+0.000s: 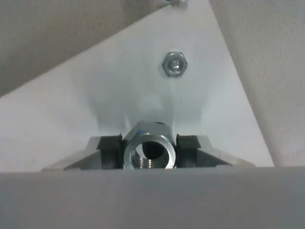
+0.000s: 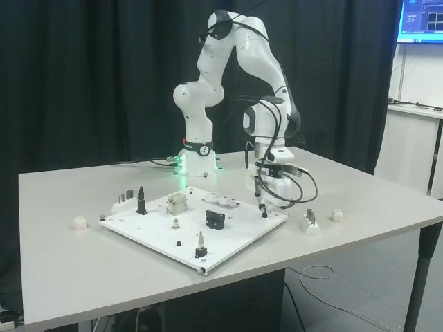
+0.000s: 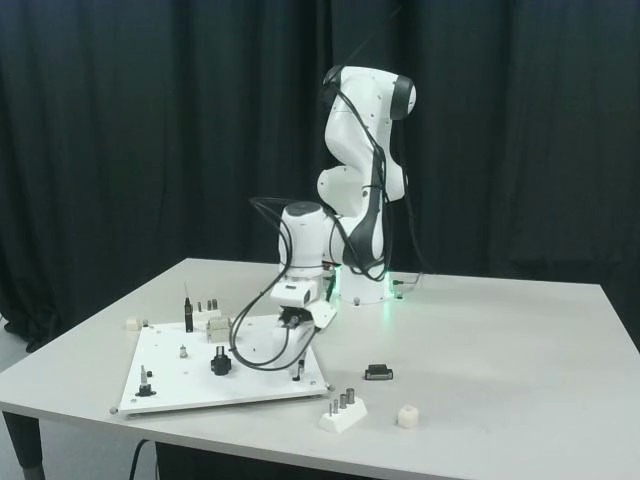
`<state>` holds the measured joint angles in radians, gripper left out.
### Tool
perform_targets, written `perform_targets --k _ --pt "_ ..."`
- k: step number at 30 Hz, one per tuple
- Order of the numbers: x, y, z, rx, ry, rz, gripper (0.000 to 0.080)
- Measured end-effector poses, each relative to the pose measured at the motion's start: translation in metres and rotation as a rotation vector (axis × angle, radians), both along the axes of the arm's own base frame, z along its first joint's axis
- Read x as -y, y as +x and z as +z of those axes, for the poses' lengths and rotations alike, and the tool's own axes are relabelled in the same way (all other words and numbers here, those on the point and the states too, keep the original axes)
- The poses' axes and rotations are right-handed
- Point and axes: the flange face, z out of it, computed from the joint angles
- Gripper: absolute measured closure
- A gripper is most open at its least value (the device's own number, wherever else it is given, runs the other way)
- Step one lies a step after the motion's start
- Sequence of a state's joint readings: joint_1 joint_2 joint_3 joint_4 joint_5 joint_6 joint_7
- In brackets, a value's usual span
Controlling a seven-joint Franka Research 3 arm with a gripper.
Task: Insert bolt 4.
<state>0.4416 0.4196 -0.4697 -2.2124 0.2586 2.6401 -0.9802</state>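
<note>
On the grey table [image 2: 62, 207] lies a flat white board [image 2: 239, 235], and the black-padded gripper [image 1: 148, 151] pinches a shiny metal bolt [image 1: 148, 145] just above the board's corner

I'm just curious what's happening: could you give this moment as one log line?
gripper: shut on bolt | position: above white board, near its corner | nut on board ahead | bolt not yet inserted
</note>
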Motion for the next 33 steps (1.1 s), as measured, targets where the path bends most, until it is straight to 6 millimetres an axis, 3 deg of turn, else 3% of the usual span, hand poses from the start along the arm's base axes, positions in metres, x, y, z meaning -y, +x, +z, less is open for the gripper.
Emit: perform_targets --k 33 --pt "-0.0014 0.0025 -0.0011 0.003 -0.024 0.003 0.0563"
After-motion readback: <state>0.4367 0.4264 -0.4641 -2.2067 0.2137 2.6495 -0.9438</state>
